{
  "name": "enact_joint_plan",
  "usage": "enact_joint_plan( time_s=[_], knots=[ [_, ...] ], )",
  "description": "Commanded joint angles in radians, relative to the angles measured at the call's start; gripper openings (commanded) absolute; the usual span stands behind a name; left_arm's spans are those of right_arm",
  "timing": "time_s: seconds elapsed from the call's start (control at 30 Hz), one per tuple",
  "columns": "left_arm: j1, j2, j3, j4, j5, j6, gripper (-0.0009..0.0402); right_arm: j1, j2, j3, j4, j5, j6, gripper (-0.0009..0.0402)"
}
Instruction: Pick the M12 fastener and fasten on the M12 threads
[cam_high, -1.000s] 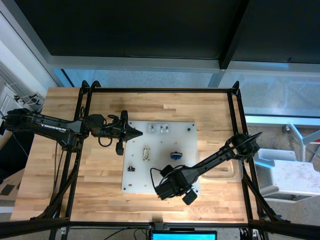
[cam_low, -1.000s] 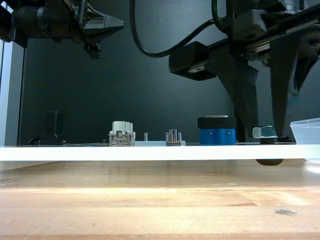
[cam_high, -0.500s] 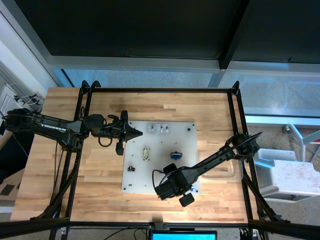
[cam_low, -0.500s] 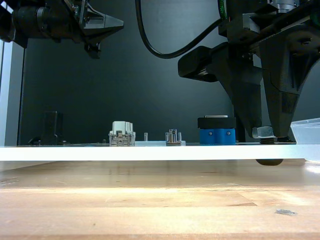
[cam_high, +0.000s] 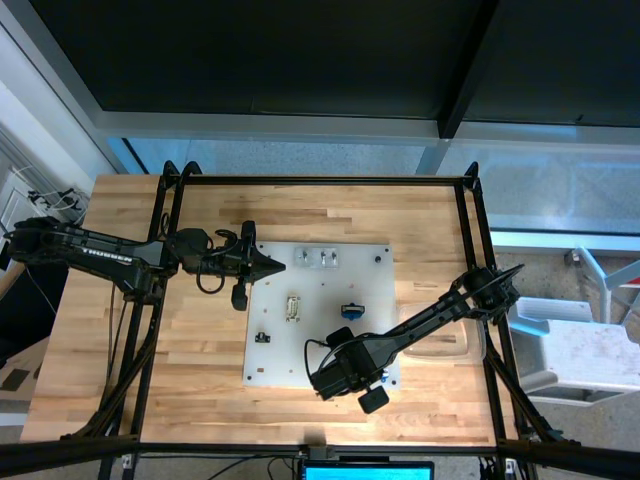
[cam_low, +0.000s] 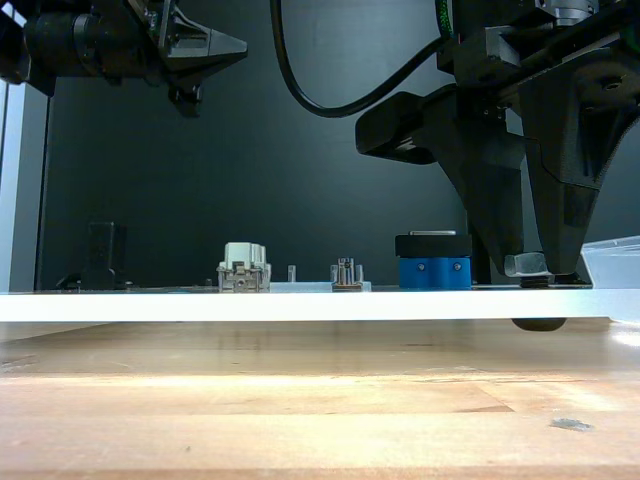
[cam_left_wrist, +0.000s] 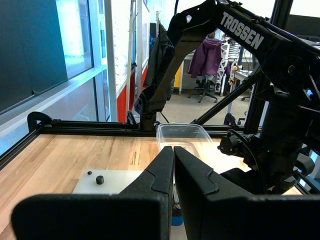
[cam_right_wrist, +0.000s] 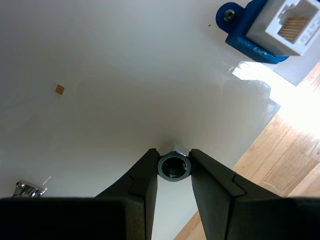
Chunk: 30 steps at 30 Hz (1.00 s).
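My right gripper (cam_right_wrist: 174, 167) is shut on the small silver M12 nut (cam_right_wrist: 174, 166), one finger (cam_right_wrist: 142, 186) on each side of it. It stands low over the white board (cam_right_wrist: 100, 75) near the board's near right edge. In the low view the nut (cam_low: 527, 264) sits between the fingers (cam_low: 497, 205), with a dark sliver of the M12 stud (cam_low: 537, 282) right beneath it, so it looks to be on its stud. From above, the right gripper (cam_high: 348, 373) hides both nut and stud. My left gripper (cam_high: 275, 266) hovers shut and empty over the board's far left edge.
A blue socket block (cam_right_wrist: 265, 25) (cam_low: 433, 262) stands mid-board behind the right gripper. The clear container (cam_high: 450, 340) (cam_low: 615, 258) lies right of the board. Small connectors (cam_low: 243, 271) and a silver post (cam_low: 346, 272) stand on the board; a black post (cam_left_wrist: 100, 179) marks its far right corner.
The right wrist has turned about its own axis while gripping the nut, which stays in the same spot. The left arm has not moved.
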<state>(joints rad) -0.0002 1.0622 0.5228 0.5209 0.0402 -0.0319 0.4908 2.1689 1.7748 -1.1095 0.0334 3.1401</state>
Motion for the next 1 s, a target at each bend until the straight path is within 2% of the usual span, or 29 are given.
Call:
enact_joint_plan(
  time_s=[0.03,0.7,0.83,1.0],
  knots=[
    [0.0,0.0,0.0,0.0,0.0,0.0,0.0,0.0,0.0,0.0,0.001,0.0,0.001,0.0013],
    [0.0,0.0,0.0,0.0,0.0,0.0,0.0,0.0,-0.003,0.0,-0.038,0.0,-0.042,0.0018],
    [0.0,0.0,0.0,0.0,0.0,0.0,0.0,0.0,-0.003,0.0,-0.037,0.001,-0.041,0.0049],
    [0.0,0.0,0.0,0.0,0.0,0.0,0.0,0.001,-0.003,0.0,-0.039,0.0,-0.041,0.0113]
  ],
)
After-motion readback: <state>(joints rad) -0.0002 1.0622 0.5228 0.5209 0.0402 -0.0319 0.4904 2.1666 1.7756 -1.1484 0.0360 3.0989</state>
